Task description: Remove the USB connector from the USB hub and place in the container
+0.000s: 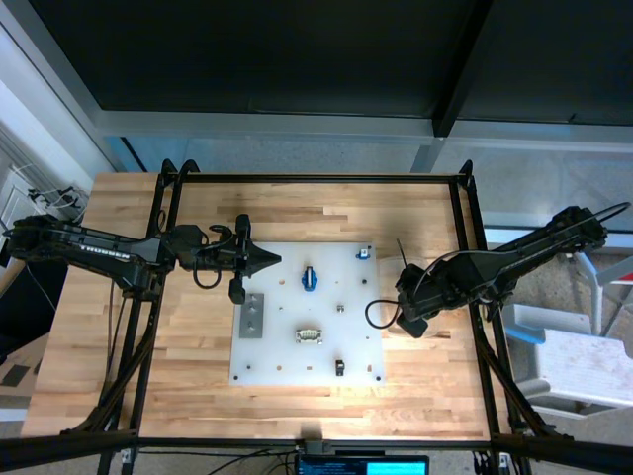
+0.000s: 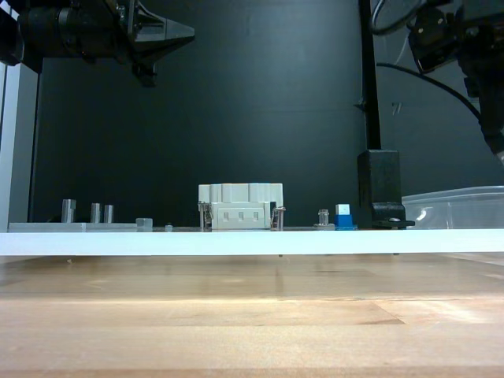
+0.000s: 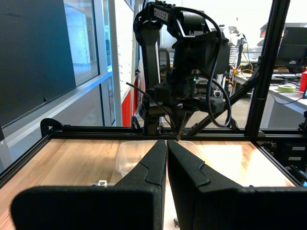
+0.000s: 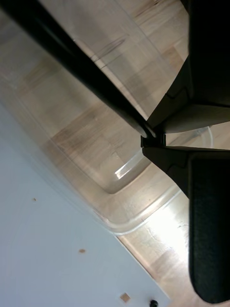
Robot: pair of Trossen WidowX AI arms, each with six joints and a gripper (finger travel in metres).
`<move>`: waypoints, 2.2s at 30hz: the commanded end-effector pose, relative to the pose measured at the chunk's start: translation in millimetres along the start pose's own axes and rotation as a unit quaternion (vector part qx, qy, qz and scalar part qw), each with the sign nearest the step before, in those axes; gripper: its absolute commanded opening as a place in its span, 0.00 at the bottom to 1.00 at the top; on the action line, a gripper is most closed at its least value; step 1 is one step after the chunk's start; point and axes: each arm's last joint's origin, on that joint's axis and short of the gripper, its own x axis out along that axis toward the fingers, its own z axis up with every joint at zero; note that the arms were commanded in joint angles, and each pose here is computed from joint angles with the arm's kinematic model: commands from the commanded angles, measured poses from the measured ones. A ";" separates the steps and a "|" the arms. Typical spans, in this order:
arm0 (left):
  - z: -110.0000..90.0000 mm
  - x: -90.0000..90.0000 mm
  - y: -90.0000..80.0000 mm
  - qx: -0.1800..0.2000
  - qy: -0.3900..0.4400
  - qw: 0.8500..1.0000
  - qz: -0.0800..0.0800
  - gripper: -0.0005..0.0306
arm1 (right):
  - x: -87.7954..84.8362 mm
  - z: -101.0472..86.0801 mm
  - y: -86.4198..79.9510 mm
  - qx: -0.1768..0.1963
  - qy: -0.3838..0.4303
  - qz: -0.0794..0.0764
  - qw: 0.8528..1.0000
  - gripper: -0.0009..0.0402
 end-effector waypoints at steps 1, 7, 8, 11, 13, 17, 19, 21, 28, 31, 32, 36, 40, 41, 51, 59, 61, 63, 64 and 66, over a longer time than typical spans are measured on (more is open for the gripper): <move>0.0 0.1 0.0 0.000 0.000 1.000 0.000 0.02 | 4.8 -0.7 -0.2 0.001 -0.001 -0.001 1.000 0.02; 0.0 0.1 0.1 0.000 0.000 1.000 0.000 0.02 | 6.0 -0.8 0.0 -0.004 -0.002 0.001 1.000 0.08; 0.0 0.1 0.0 0.000 0.000 1.000 0.000 0.02 | 5.9 -0.8 0.0 -0.004 -0.002 0.001 1.000 0.10; 0.0 0.0 0.0 0.000 0.000 1.000 0.000 0.02 | 5.9 -0.8 0.0 -0.003 -0.002 0.001 1.000 0.19; 0.0 0.1 0.0 0.000 0.000 1.000 0.000 0.02 | 5.9 -0.8 0.0 -0.003 -0.002 0.001 1.000 0.25; 0.0 0.1 0.0 0.000 0.000 1.000 0.000 0.02 | 5.9 -0.8 0.0 0.000 -0.002 0.001 1.000 0.35; 0.0 0.1 0.1 0.000 0.000 1.000 0.000 0.02 | 5.9 -0.8 0.0 0.001 -0.002 0.001 1.000 0.39; 0.0 0.1 0.0 0.000 0.000 1.000 0.000 0.02 | 5.9 -0.8 0.0 0.002 -0.002 0.001 1.000 0.42; 0.0 0.0 0.0 0.000 0.000 1.000 0.000 0.02 | 5.9 -0.7 0.0 0.003 -0.002 0.001 1.000 0.46; 0.0 0.1 0.1 0.000 0.000 1.000 0.000 0.02 | 5.9 -0.7 0.1 0.003 -0.002 0.002 1.000 0.45; 0.0 0.0 0.0 0.000 0.000 1.000 0.000 0.02 | 5.9 -0.7 0.1 0.003 -0.002 0.002 1.000 0.45; 0.0 0.1 0.0 0.000 0.000 1.000 0.000 0.02 | 5.9 -0.7 0.2 0.004 -0.003 0.002 1.000 0.44; 0.0 0.0 0.0 0.000 0.000 1.000 0.000 0.02 | 5.9 -0.5 0.6 0.004 -0.004 0.004 1.000 0.43; 0.0 0.1 0.0 0.000 0.000 1.000 0.000 0.02 | 5.9 -0.5 0.6 0.004 -0.004 0.004 1.000 0.43; 0.0 0.1 0.1 0.000 0.000 1.000 0.000 0.02 | 5.9 -0.4 0.7 0.004 -0.004 0.005 1.000 0.43; 0.0 0.1 0.1 0.000 0.000 1.000 0.000 0.02 | 5.9 -0.4 0.7 0.011 -0.004 0.005 1.000 0.43; 0.0 0.0 0.0 0.000 0.000 1.000 0.000 0.02 | 5.9 -0.4 0.7 0.011 -0.004 0.005 1.000 0.43; 0.0 0.0 0.0 0.000 0.000 1.000 0.000 0.02 | 5.9 -0.4 0.7 0.012 -0.003 0.005 1.000 0.43; 0.0 0.0 0.0 0.000 0.000 1.000 0.000 0.02 | 5.9 -0.4 0.7 0.012 -0.003 0.005 1.000 0.43; 0.0 0.1 0.1 0.000 0.000 1.000 0.000 0.02 | 5.9 -0.4 0.7 0.014 -0.003 0.005 1.000 0.43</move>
